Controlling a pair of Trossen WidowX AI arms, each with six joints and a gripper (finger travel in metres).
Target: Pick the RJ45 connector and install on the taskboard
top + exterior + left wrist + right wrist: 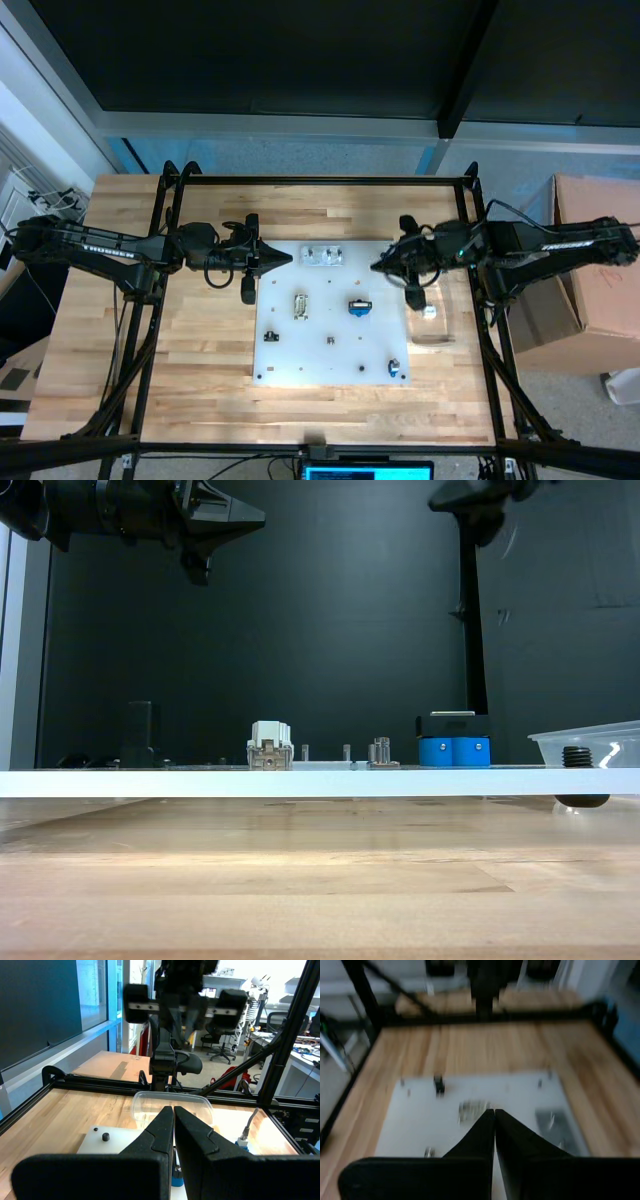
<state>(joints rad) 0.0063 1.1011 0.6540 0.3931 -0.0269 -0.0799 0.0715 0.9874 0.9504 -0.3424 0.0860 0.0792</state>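
The RJ45 connector (246, 1132) stands upright in the small blue jack (242, 1144), its grey cable rising off it. In the high view a grey piece tops that jack (397, 368) at the white board's (300, 345) near right corner. How deep the plug sits I cannot tell. My right gripper (376, 266) hovers high over the board's far right part, shut with nothing between its fingers (485, 1132). My left gripper (288, 259) hangs high over the board's far left edge, also shut and empty.
The clear tray (446, 338) lies right of the board with the white block (430, 312) in it. Other fittings stand on the board, among them a blue part (359, 307) and a pale connector (299, 305). A black frame rings the table.
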